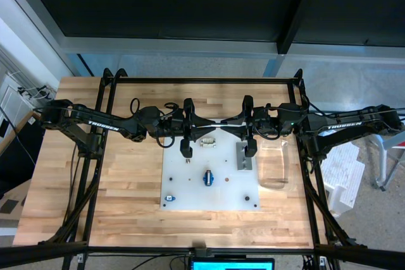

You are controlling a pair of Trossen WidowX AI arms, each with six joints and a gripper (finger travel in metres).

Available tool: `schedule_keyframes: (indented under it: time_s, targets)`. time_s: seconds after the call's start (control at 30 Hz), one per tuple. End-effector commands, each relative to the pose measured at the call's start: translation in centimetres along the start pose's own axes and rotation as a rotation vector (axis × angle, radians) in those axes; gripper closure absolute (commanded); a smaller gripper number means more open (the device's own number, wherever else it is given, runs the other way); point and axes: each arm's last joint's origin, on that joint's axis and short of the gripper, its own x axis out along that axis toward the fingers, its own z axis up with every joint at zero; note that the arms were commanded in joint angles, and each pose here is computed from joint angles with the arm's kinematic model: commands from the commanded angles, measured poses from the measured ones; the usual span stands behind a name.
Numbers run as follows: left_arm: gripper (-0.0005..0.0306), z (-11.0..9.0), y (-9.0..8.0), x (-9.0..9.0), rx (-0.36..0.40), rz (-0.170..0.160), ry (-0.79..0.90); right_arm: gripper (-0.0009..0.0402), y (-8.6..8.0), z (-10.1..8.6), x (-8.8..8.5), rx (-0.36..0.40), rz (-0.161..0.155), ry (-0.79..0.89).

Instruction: Pick the 16mm cylinder and install on the taskboard

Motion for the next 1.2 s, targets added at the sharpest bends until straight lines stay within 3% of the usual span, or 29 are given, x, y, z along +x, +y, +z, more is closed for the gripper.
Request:
schedule_keyframes:
  time_s: [0.03, 0.2, 0.5, 0.67, 0.77, 0.83, 0.9, 1.2]
  targets:
    - [0.0293, 0.0, 0.0, 0.0, 0.000, 0.003, -0.001, 0.0385, 0.0, 0.0, 0.0, 0.000, -0.001, 0.001]
    - [0.0282, 0.0, 0.0, 0.0, 0.003, 0.002, 0.000, 0.0389, 0.0, 0.0, 0.0, 0.000, -0.001, 0.001]
    - [0.0181, -0.2, -0.1, -0.1, -0.005, -0.009, 0.033, 0.0387, 0.0, 0.0, -0.5, -0.007, -0.005, 0.032]
    - [0.0150, 0.1, -0.1, -0.5, -0.013, -0.002, 0.092, 0.0387, -0.1, -0.2, -1.3, -0.003, -0.015, 0.106]
    - [0.0144, 0.7, -0.1, -0.9, -0.013, -0.001, 0.104, 0.0387, -0.1, -0.3, -1.5, 0.014, -0.017, 0.181]
    - [0.0144, 0.9, -0.2, -1.2, -0.013, 0.002, 0.128, 0.0387, 0.0, -0.3, -1.6, 0.010, 0.012, 0.273]
    - [0.0145, 1.1, -0.2, -1.6, -0.012, 0.004, 0.157, 0.0387, 0.0, -0.3, -1.6, 0.006, 0.007, 0.370]
    - [0.0168, 0.5, -0.1, -3.4, -0.011, 0.011, 0.206, 0.0387, 1.9, -1.5, -0.8, -0.001, 0.033, 0.829]
